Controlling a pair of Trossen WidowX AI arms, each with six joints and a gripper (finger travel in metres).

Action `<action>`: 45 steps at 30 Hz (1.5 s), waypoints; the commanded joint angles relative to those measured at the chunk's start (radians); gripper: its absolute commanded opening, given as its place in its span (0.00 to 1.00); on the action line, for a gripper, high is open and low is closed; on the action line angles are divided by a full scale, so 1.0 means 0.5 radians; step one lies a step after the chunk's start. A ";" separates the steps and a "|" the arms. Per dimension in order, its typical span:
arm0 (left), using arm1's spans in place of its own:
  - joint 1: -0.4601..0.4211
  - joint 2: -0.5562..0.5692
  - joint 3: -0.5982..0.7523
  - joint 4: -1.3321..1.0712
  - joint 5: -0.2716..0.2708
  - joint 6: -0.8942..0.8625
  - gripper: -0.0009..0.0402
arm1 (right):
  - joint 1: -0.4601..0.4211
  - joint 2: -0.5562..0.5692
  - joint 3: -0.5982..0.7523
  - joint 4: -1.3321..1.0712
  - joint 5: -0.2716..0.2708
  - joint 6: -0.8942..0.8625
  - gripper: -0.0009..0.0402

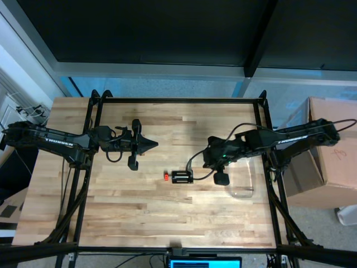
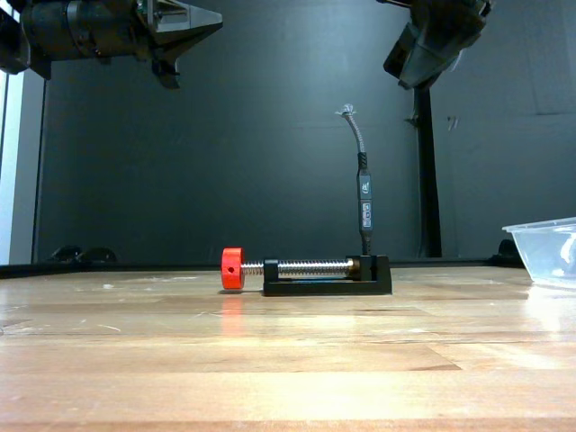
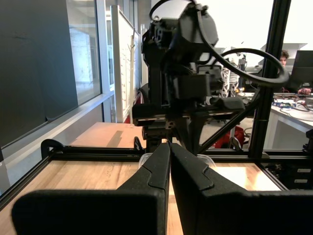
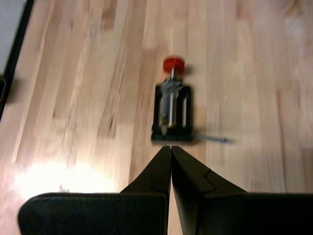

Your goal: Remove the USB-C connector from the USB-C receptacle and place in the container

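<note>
Jaws of the left gripper (image 1: 150, 144) are closed on nothing; the left wrist view shows the two fingers (image 3: 156, 169) pressed flat together. This gripper hangs high above the worktop (image 1: 139, 215) and points toward 3 o'clock in the high view.

At about 4 o'clock from it, a small black clamp (image 2: 327, 277) lies flat on the wood. Its threaded screw runs along the 9-to-3 line, and its red knob (image 2: 232, 268) is at the 9 o'clock end.

USB-C connector (image 2: 365, 202): it stands upright, not held by either gripper. Its lower end is plugged into the clamp's block at the 3 o'clock end, where the USB-C receptacle sits hidden. How deep it sits cannot be told. Its short braided cable (image 2: 353, 130) curves up toward 11 o'clock and ends frayed.

Jaws of the right gripper (image 1: 221, 178) are likewise closed and empty, meeting in a single seam in the right wrist view. It hangs well above the worktop, tilted down toward the clamp, between the clamp and the container.

Container (image 2: 549, 247): a clear plastic tub resting on the worktop at 3 o'clock from the clamp, apart from it.
</note>
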 commanded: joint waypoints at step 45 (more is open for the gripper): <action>0.001 0.000 -0.001 0.000 0.000 0.000 0.02 | 0.055 1.057 1.249 -1.074 0.105 -0.002 0.64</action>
